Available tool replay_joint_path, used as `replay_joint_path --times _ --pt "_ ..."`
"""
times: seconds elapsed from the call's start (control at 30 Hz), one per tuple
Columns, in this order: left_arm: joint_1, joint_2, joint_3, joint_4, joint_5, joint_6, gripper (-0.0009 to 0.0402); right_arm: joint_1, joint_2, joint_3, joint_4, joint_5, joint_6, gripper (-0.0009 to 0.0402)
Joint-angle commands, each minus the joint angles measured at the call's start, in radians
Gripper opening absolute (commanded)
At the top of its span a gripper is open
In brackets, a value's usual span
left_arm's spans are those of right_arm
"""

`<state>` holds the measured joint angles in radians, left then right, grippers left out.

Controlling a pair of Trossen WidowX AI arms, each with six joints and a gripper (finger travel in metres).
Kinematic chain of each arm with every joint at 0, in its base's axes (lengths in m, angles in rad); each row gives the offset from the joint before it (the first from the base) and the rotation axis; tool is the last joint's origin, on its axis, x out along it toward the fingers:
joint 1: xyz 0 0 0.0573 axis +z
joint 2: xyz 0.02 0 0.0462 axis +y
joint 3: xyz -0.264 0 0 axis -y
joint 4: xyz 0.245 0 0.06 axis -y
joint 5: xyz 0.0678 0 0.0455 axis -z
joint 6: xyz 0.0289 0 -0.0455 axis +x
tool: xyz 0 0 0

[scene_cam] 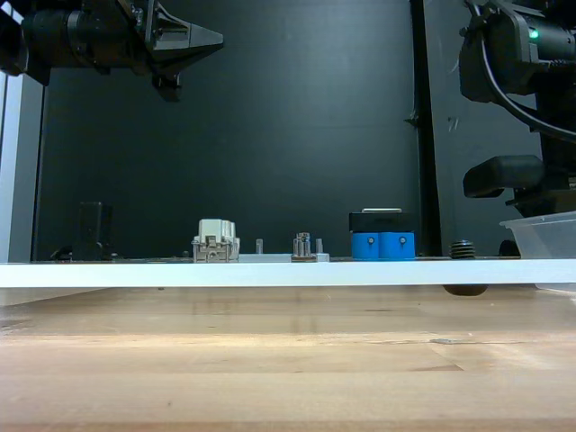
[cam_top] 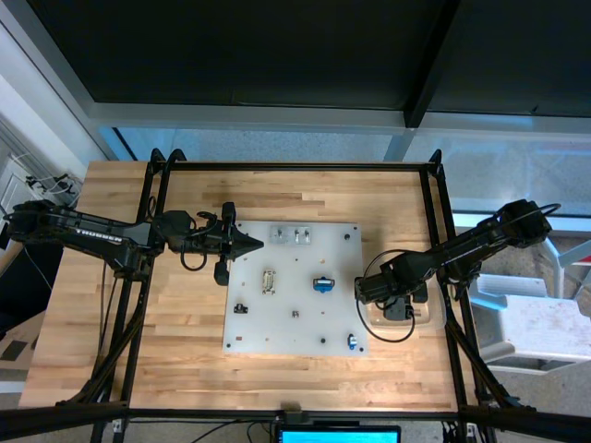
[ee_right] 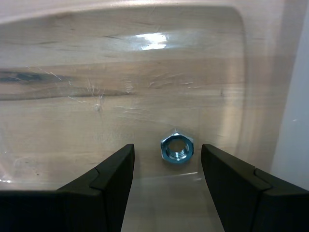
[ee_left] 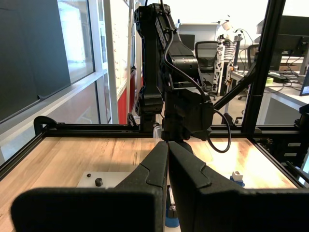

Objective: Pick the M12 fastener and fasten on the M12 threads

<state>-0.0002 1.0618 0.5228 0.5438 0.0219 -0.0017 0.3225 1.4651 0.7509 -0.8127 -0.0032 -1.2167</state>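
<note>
the m12 fastener (ee_right: 177, 148) lies flat in the clear tray (ee_right: 251, 72), hole up, between the spread fingers (ee_right: 111, 179) of the right gripper (ee_right: 166, 151). the left gripper (cam_top: 251, 244), fingers pressed together, hangs over the board's (cam_top: 277, 323) far left.

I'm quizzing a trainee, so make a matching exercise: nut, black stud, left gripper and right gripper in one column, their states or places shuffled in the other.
1 nut
2 black stud
3 left gripper
4 right gripper

A shut, high above the board
B open, over the clear tray
C bare, ribs showing
D lying in the clear tray

Pairs: 1-D, 2-C, 3-A, 4-B
</note>
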Motion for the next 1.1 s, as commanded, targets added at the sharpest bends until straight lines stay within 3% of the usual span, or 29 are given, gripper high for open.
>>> replay_joint_path --times 0.03,0.67,1.1 --pt "0.000 0.000 0.000 0.000 0.000 0.000 0.0000 0.000 0.000 -0.006 0.008 0.000 0.000 0.0193" --pt "0.000 0.000 0.000 0.000 0.000 0.000 0.0000 -0.003 0.034 -0.010 0.033 0.000 0.000 0.0186" --pt "0.000 0.000 0.000 0.000 0.000 0.000 0.0000 -0.003 0.034 -0.010 0.029 0.001 0.005 0.0070"
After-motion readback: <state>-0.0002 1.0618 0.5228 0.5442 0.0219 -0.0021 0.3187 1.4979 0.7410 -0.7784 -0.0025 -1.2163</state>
